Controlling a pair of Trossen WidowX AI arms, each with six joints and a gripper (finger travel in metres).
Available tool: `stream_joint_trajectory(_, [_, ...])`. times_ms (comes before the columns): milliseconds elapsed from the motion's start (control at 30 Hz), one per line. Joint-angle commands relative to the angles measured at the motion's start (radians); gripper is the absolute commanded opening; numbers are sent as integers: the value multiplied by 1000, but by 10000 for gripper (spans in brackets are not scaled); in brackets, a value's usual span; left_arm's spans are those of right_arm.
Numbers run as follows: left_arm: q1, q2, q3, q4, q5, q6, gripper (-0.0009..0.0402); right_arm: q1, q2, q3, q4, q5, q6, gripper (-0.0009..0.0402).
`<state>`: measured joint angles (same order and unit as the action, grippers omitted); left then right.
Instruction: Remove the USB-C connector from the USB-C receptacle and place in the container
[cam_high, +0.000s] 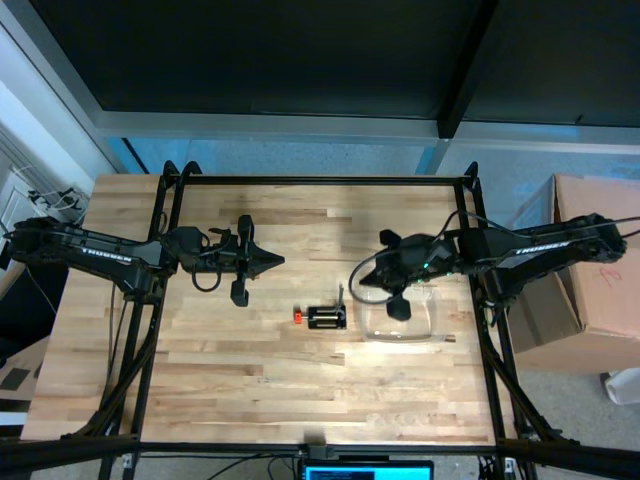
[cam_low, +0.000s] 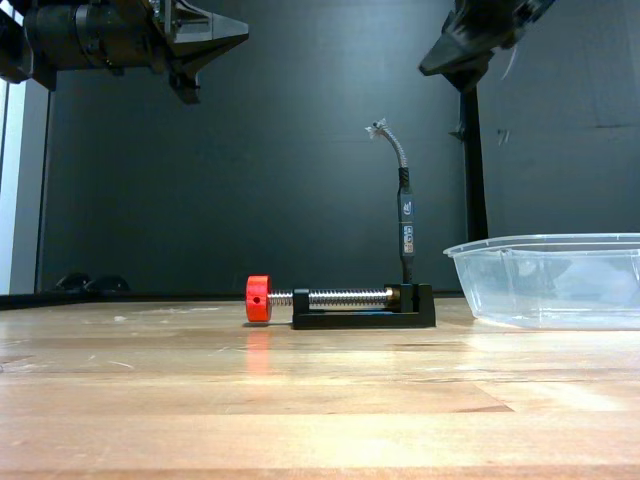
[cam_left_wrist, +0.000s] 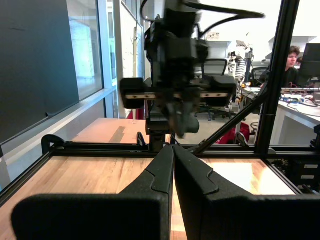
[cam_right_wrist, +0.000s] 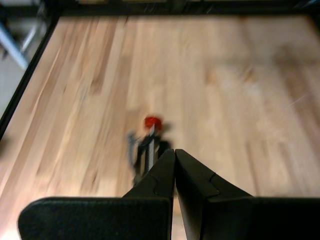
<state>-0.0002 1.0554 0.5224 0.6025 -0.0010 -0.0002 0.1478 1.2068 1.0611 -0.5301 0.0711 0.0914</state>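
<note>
Over the clamp (cam_low: 360, 305): open air above the upright USB-C connector (cam_low: 406, 225).
3 o'clock: container (cam_low: 545, 282) wall just beside the clamp.
Overhead: left gripper (cam_low: 238, 38) at 10 o'clock, right gripper (cam_low: 432, 64) at 2, both closed, high.

Left arm (cam_high: 95, 250) and right arm (cam_high: 545, 243) are both black, each carrying white Trossen lettering (cam_high: 100, 254). Black cables (cam_high: 205, 283) loop at the wrists. Left gripper (cam_left_wrist: 173, 150) and right gripper (cam_right_wrist: 174, 152) taper to black wedges.
</note>
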Motion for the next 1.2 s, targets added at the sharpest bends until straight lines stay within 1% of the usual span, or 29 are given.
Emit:
stream_joint_trajectory(33, [0, 0, 0, 0, 0, 0, 0, 33, 71, 98, -123, -1, 14, 0])
stream_joint_trajectory(300, [0, 0, 0, 0, 0, 0, 0, 50, 241, 332, -353, -1, 63, 0])
stream_joint_trajectory(667, [0, 0, 0, 0, 0, 0, 0, 53, 455, 588, -588, -4, 109, 0])
stream_joint_trajectory(800, [0, 0, 0, 0, 0, 0, 0, 56, 506, 636, -620, -24, 109, 0])
stream_joint_trajectory(900, [0, 0, 0, 0, 0, 0, 0, 63, 536, 661, -637, -26, 110, 0])
stream_joint_trajectory(1000, [0, 0, 0, 0, 0, 0, 0, 70, 557, 676, -638, -68, 110, 0])
stream_joint_trajectory(1033, [0, 0, 0, 0, 0, 0, 0, 73, 565, 677, -634, -73, 110, 0])
stream_joint_trajectory(1200, [0, 0, 0, 0, 0, 0, 0, 80, 589, 675, -632, -73, 111, 0])
